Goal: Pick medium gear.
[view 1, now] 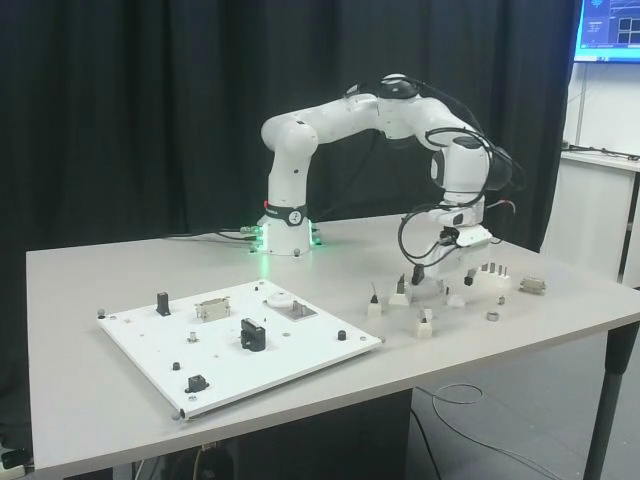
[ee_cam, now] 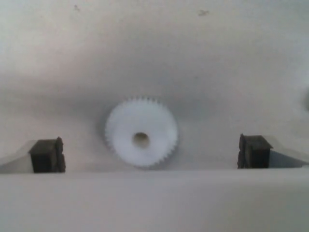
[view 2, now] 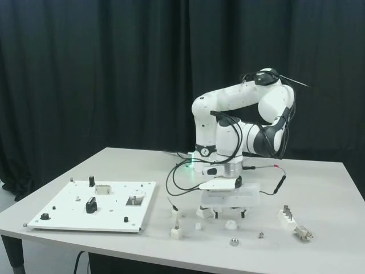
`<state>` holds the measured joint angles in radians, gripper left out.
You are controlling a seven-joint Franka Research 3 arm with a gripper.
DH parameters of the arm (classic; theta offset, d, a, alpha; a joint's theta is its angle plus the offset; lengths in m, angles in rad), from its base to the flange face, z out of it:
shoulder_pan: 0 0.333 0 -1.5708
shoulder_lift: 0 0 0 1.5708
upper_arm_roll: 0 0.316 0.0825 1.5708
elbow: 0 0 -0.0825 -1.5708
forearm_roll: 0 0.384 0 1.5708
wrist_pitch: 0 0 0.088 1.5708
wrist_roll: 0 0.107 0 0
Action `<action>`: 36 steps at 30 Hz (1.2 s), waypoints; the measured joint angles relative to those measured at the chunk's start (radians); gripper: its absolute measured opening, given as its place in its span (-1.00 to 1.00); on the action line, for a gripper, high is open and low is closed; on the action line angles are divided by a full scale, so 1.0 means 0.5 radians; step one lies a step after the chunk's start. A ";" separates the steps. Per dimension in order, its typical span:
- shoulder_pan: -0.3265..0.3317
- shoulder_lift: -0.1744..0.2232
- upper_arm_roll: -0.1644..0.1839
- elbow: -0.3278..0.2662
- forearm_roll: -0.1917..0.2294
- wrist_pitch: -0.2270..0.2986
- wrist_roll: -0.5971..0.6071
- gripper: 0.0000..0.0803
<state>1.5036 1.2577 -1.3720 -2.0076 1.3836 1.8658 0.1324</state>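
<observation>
gripper (ee_cam: 149, 153) wide apart | white gear (ee_cam: 141, 132) betw pads, wrist view only

A white medium gear (ee_cam: 141, 132) with a toothed rim lies on the grey desk (ee_cam: 154, 53), flanked by the black fingertips (ee_cam: 47, 155) of the gripper (ee_cam: 150, 153). The white arm (view 1: 340, 118) rises against a black curtain (view 1: 150, 100), green light glowing at its base (view 1: 283, 238). A white board (view 1: 235, 345) carries small black parts (view 1: 251, 335).
</observation>
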 joint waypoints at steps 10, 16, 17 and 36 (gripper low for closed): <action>-0.002 0.000 0.095 0.022 0.000 0.086 0.064 0.99; -0.008 0.000 0.131 0.029 0.000 0.123 0.089 0.99; -0.010 0.000 0.136 0.030 0.000 0.128 0.092 0.99; -0.055 0.000 0.170 0.047 0.004 0.140 0.158 0.99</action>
<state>1.4760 1.2577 -1.2870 -1.9841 1.3855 1.9357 0.2114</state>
